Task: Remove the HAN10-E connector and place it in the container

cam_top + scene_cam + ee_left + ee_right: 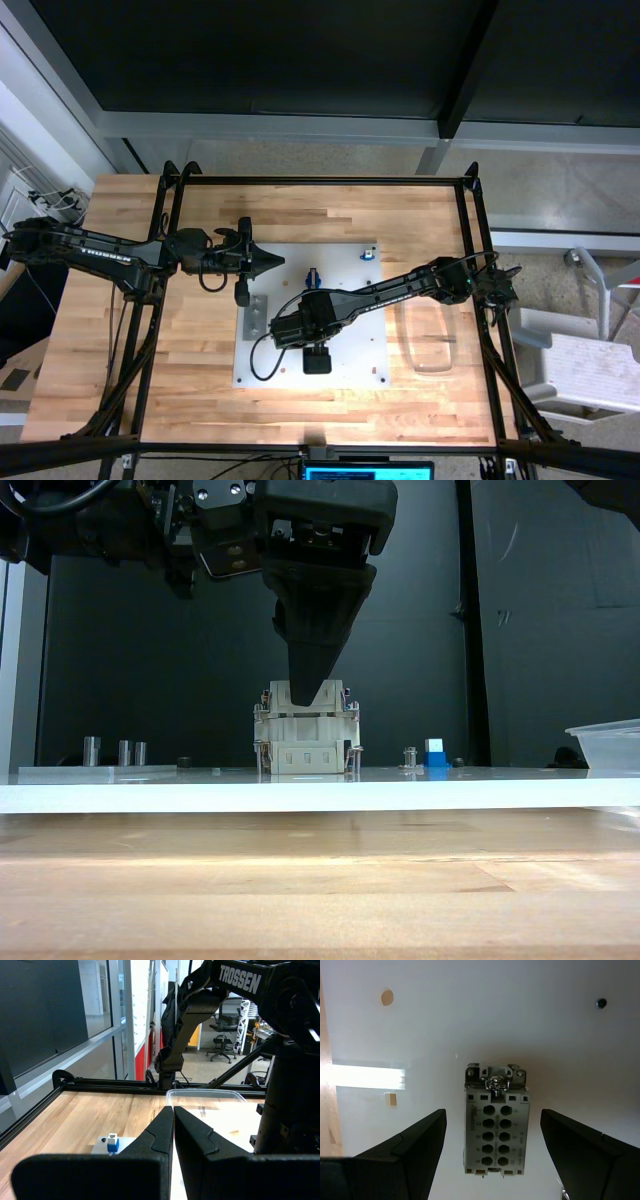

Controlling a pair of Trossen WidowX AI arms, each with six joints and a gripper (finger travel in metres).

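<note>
Where the camera looks down on the table, the right gripper (316,358) hangs point-down over the white plate (355,345), toward 6 o'clock of its centre, and hides the connector beneath it. The clear container (428,338) lies off the plate at 3 o'clock, near enough for a short carry. The left gripper (274,262) hovers at the plate's 10 o'clock edge, out of the working arm's way. A grey drilled block (257,318) sits at 6 o'clock of it, and a small blue part (314,277) at 12 o'clock of the right gripper.

Low view: the connector (305,742) stands upright on the plate. A dark finger tapers down to its top edge, and whether the two touch cannot be told from here. The container's rim shows well apart at 3 o'clock.

Left wrist view: the left gripper's fingers (160,1132) are pressed together on nothing, the posture of a parked arm.

Right wrist view: the right gripper's fingers (415,1150) are spread wide, one beside each long face of the connector, with a clear gap on both sides. Ten pin holes in two rows face the camera. This straddle suggests alignment for a squeeze across the narrow width. The grip is not yet made, so the connector is not yet lifted.
</note>
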